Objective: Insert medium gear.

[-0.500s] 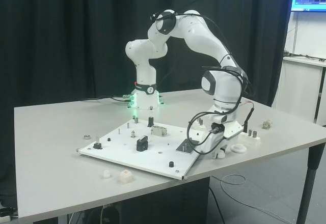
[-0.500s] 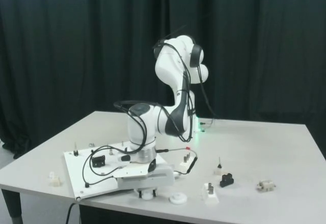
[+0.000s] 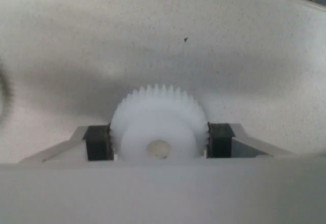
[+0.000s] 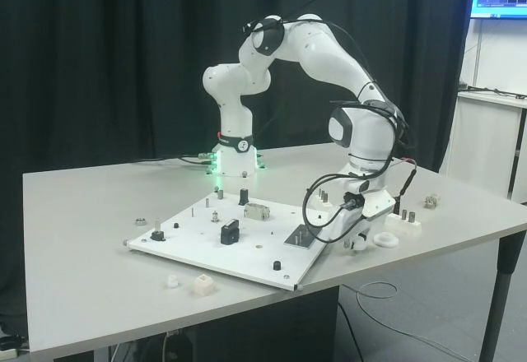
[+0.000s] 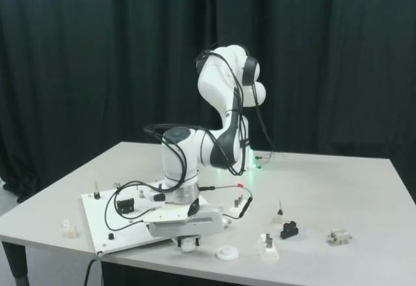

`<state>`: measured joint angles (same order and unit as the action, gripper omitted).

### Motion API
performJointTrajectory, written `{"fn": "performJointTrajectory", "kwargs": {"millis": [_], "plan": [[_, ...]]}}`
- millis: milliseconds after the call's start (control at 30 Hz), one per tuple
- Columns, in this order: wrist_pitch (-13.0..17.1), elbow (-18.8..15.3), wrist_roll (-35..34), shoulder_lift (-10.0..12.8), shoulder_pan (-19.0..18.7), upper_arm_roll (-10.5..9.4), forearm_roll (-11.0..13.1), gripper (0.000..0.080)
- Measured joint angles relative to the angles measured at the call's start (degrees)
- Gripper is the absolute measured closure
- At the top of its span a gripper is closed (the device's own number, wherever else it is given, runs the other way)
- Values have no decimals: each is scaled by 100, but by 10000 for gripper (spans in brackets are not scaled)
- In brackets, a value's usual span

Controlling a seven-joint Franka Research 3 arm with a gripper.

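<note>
In the wrist view a white toothed gear (image 3: 159, 127) sits between the two black finger pads (image 3: 98, 142), and my gripper (image 3: 159, 143) is shut on it. The grey table lies behind it with a shadow under the gear. From the room my gripper (image 4: 356, 243) hangs low over the table, just off the near right edge of the white board (image 4: 198, 247). The small white gear (image 5: 187, 246) shows under the hand, beside the board (image 5: 97, 218).
A larger white ring-shaped gear (image 4: 384, 239) lies on the table next to my hand. A white holder with pegs (image 4: 406, 218) and a small part (image 4: 431, 201) stand farther right. Two small white pieces (image 4: 202, 285) lie in front of the board, which carries pegs and black fixtures.
The hand has risen a little off the table with the gear between its fingers, and the wrist has lifted and shifted slightly away from the board.
</note>
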<state>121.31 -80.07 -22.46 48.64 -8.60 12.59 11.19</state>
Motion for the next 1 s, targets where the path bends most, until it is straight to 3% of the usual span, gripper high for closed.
{"fn": "performJointTrajectory", "kwargs": {"millis": [567, 1000], "plan": [[63, 60, -2, -5, 0, 72, -3, 403], [-45, 49, -240, -35, 0, 257, -30, 403]]}}
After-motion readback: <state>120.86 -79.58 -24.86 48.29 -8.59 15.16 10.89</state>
